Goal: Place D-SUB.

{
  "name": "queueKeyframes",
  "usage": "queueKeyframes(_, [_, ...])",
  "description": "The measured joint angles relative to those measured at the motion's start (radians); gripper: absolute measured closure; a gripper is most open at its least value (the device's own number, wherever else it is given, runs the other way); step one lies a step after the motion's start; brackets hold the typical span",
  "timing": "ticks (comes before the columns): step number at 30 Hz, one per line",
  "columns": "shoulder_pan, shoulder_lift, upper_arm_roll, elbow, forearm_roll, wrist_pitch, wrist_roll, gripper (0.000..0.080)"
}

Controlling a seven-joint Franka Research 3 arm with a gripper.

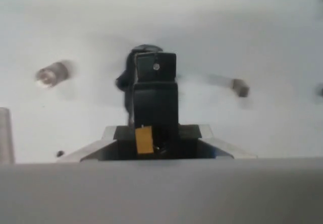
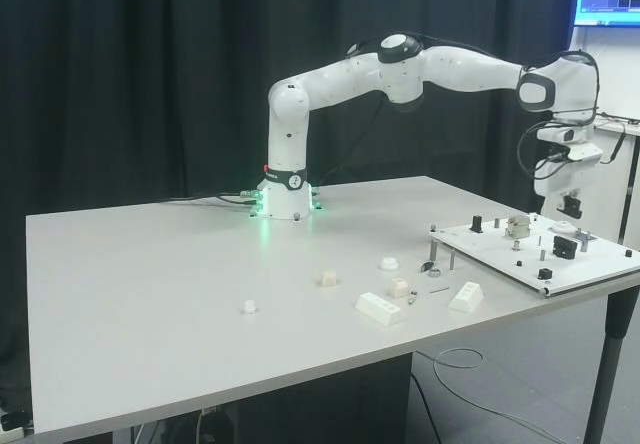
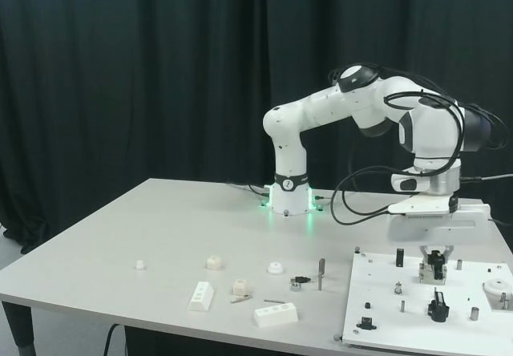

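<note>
The gripper (image 3: 434, 253) is hanging just above the white board (image 3: 385, 312) at the table's edge, and its 2 fingers are clamped on a black D-SUB connector (image 1: 153, 90), which the wrist view is showing upright between the pads, its lower end pointing at the board. In the second room view the connector is sitting directly over a small metal fixture (image 3: 432, 271) on the board (whether that is the intended seat, I cannot tell).

The main risk, as I judge it, is misalignment: the part is looking slightly off-centre in the grip, so a straight descent could be catching an edge and jamming or tilting it. Pressing on regardless could be shifting the board on its standoffs, or twisting the connector out of the fingers.

Several short posts (image 3: 398, 257) are standing near the fixture, and a black part (image 3: 438, 309) is lying close by; a sideways correction made too low could be knocking them. Opening early would be dropping the connector loose onto the board.
</note>
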Motion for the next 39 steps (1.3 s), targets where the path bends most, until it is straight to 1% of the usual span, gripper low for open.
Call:
queueKeyframes(4, [-0.013, 0.003, 0.0, -0.003, -0.05, -0.004, -0.027, 0.0648])
queueKeyframes(11, [-0.052, 0.009, 0.001, -0.015, -0.145, -0.046, -0.108, 0.0648])
queueKeyframes(15, [-0.074, 0.014, 0.003, -0.034, -0.183, -0.07, -0.173, 0.0648])
queueKeyframes(18, [-0.087, 0.023, 0.004, -0.057, -0.2, -0.078, -0.23, 0.0648])
queueKeyframes(21, [-0.096, 0.032, 0.004, -0.086, -0.206, -0.078, -0.28, 0.0648])
queueKeyframes(28, [-0.108, 0.047, 0.008, -0.156, -0.202, -0.063, -0.361, 0.0648])
queueKeyframes(39, [-0.11, 0.047, 0.033, -0.248, -0.153, -0.011, -0.417, 0.0648])
